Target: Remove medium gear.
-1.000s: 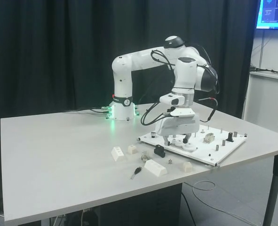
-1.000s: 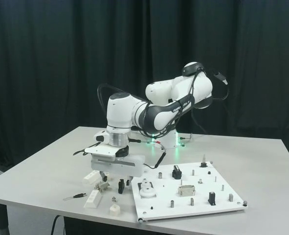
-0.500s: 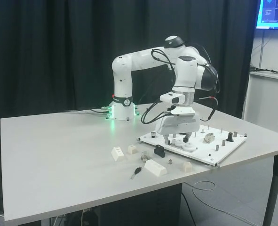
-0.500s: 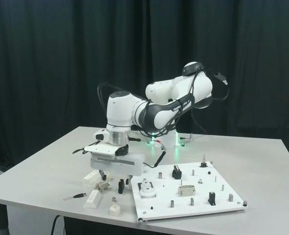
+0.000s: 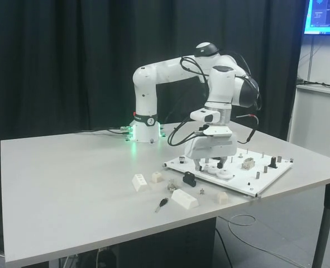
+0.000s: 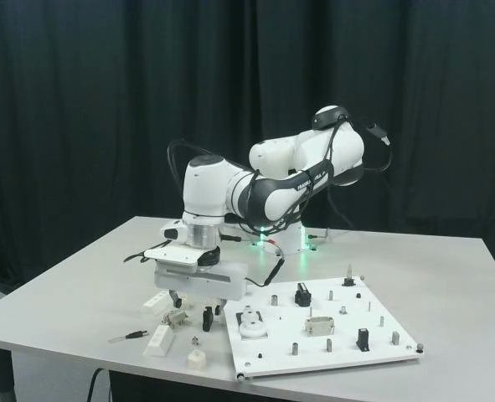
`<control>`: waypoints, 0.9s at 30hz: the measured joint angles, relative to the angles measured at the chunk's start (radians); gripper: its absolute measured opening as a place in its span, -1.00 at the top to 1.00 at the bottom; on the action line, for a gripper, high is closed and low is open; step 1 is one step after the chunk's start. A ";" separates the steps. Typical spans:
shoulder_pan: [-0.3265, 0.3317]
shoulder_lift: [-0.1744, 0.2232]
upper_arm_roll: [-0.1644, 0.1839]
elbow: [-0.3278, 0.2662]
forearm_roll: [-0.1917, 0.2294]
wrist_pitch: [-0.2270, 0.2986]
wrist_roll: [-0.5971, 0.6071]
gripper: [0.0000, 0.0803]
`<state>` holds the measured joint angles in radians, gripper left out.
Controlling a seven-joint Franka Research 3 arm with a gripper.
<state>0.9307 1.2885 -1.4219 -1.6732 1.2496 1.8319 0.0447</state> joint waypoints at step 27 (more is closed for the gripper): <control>0.009 0.000 -0.019 0.004 -0.007 -0.061 -0.027 -0.99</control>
